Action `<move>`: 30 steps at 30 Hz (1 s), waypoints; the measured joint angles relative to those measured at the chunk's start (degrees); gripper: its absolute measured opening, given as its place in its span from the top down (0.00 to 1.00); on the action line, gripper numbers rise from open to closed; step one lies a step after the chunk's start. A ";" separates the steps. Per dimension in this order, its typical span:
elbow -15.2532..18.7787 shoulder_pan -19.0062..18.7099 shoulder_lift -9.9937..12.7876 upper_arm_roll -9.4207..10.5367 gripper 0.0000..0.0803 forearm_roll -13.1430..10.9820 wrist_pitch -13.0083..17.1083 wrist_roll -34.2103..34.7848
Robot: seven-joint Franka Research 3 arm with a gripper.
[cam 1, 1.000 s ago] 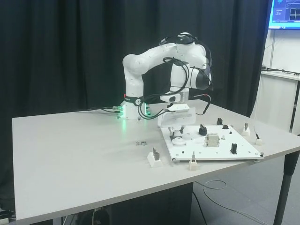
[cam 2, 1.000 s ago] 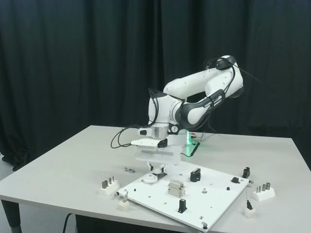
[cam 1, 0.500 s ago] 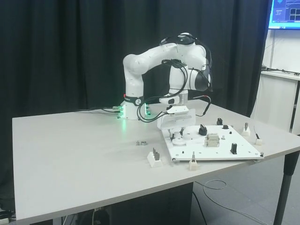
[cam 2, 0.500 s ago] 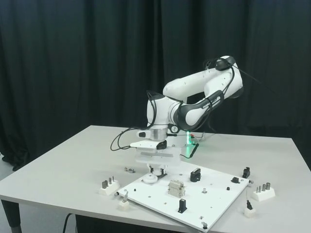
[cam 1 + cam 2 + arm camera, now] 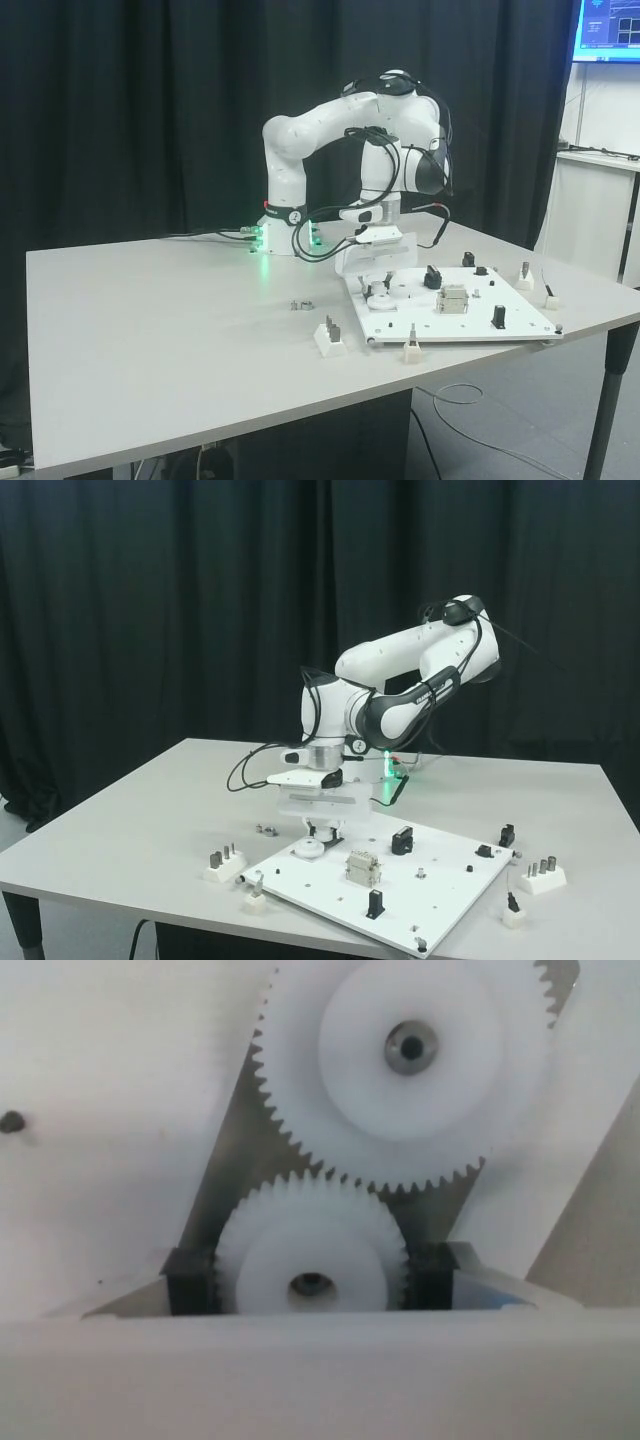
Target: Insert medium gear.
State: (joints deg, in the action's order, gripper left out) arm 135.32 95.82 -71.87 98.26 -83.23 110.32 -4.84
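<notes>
In the wrist view we see the medium gear [image 5: 312, 1260] lying flat between the two black fingertips [image 5: 187, 1280], which sit against its toothed rim on opposite sides, so the fingers are closed on it. Its round face is turned up toward the camera, so its bore axis runs roughly upright, and the dark centre hole is visible in the middle of the raised hub. Just beside it lies a large gear [image 5: 405, 1060], also flat, seated on a grey metal pin that shows through its centre; the teeth of the two gears meet or nearly meet along the edge where they face each other, though we cannot tell whether they truly mesh. Both gears sit over a grey recess in the white board [image 5: 90, 1160]. From the first room view we find the gripper [image 5: 376, 287] low over the near left corner of the white board [image 5: 520, 320], which rests on the grey table [image 5: 150, 330], with the arm [image 5: 330, 120] folded above it. The second room view shows the gripper [image 5: 322, 832] pointing straight down, with a white gear [image 5: 309, 849] on the board just beside it. Small fixtures [image 5: 330, 338] stand on the table near the board's edge, apart from the gripper.
</notes>
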 joint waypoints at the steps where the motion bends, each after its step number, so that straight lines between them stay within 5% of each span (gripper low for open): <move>1: 0.00 0.00 0.00 0.00 0.50 0.00 0.00 0.00; 30: -0.09 0.03 0.01 -0.03 0.50 -0.07 -0.25 8.78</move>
State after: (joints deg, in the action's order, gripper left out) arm 135.24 95.85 -71.86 98.23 -83.30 110.07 3.94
